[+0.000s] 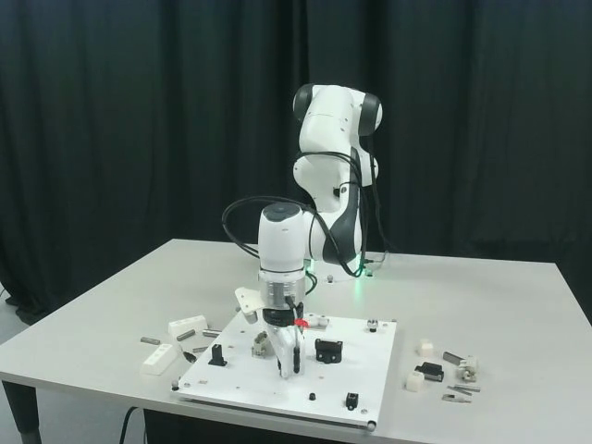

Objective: Remove BNC.

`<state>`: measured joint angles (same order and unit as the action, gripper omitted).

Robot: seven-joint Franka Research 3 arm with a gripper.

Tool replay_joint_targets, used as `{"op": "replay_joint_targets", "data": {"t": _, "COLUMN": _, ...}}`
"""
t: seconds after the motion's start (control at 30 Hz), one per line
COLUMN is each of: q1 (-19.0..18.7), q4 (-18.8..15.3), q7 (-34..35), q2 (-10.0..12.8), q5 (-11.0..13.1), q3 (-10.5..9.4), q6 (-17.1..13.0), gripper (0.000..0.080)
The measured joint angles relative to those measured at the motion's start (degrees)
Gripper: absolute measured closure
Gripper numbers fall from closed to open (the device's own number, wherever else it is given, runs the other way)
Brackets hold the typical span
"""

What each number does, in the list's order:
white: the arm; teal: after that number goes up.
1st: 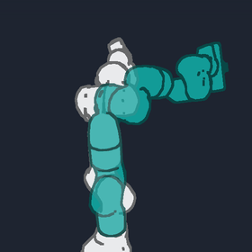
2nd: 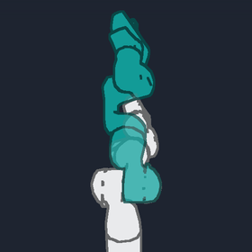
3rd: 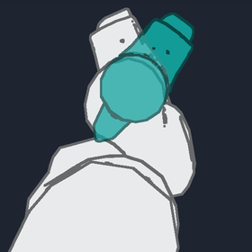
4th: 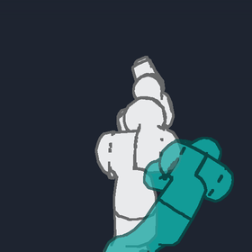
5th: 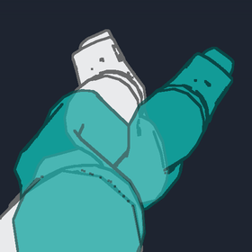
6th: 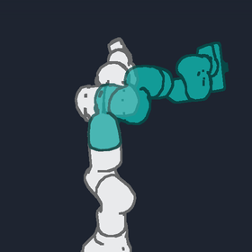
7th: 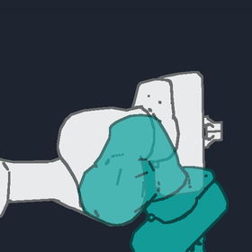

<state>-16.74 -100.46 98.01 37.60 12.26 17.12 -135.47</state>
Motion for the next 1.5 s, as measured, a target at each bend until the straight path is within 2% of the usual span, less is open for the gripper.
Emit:
{"op": "replay_joint_targets", "data": {"t": 1.03, "q1": -0.09, "q4": 0.11, "q7": -29.69, "q2": 0.0, "q5": -0.59, "q3": -0.06, "q6": 0.16, "gripper": 0.0677}}
{"op": "replay_joint_targets", "data": {"t": 1.5, "q1": -0.09, "q4": 0.19, "q7": -40.23, "q2": 0.0, "q5": -1.58, "q3": -0.25, "q6": 0.21, "gripper": 0.0677}}
